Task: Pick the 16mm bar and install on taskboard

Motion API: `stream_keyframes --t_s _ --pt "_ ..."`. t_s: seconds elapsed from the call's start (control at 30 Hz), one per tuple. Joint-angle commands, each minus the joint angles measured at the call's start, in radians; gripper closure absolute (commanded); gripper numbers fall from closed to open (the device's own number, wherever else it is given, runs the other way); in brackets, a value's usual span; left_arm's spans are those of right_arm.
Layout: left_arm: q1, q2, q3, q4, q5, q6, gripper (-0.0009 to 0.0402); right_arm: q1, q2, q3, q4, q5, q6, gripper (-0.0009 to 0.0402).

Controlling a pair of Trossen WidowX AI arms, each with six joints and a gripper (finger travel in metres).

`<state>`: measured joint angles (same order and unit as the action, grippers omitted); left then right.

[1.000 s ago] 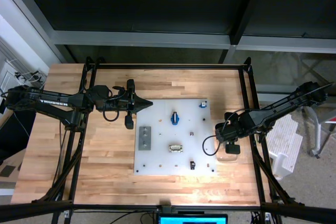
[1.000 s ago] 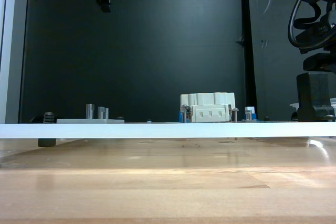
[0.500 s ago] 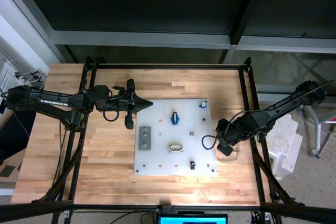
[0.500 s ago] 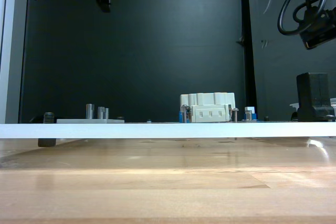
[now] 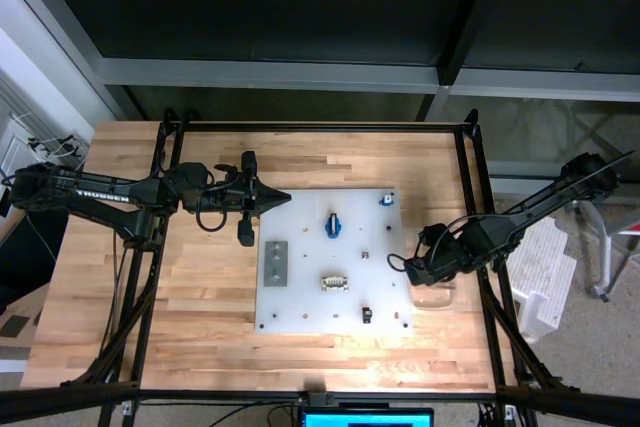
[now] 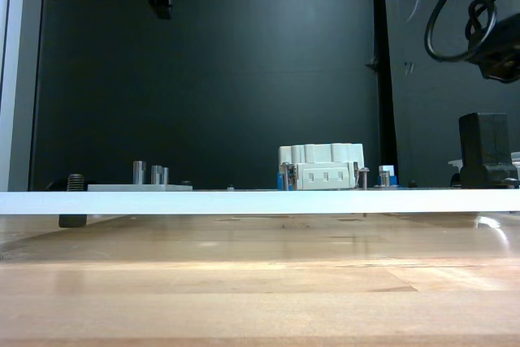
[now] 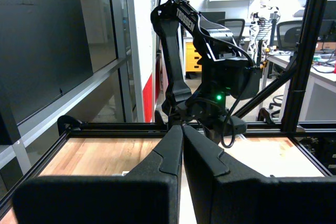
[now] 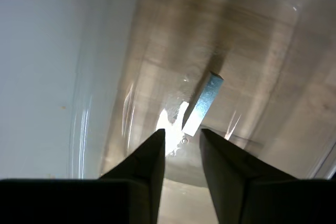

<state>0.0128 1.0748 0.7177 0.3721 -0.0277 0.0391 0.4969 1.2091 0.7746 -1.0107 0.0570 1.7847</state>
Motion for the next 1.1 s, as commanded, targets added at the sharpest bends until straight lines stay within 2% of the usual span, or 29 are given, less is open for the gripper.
stream_keyframes --t_s 0.03,0.2,0.37,0.57,1.1 --pt "0.0 0.0 0.0 0.0 0.0 0.0 0.0393 0.005 0.02 0.0 0.001 -0.001 0.079 0.0266" --pt "0.0 0.0 0.0 0.0 0.0 0.0 0.0393 0.011 0.043 0.0 0.007 -0.002 0.173 0.0231" --pt "0.0 0.0 0.0 0.0 0.0 0.0 0.0393 0.019 0.065 -0.003 0.008 -0.002 0.227 0.0214" --pt "0.0 0.0 0.0 0.0 0.0 0.0 0.0393 0.021 0.098 -0.012 0.019 -0.031 0.253 0.0218" --pt "0.0 0.0 0.0 0.0 0.0 0.0 0.0393 0.03 0.111 -0.07 0.111 -0.033 0.28 0.0224"
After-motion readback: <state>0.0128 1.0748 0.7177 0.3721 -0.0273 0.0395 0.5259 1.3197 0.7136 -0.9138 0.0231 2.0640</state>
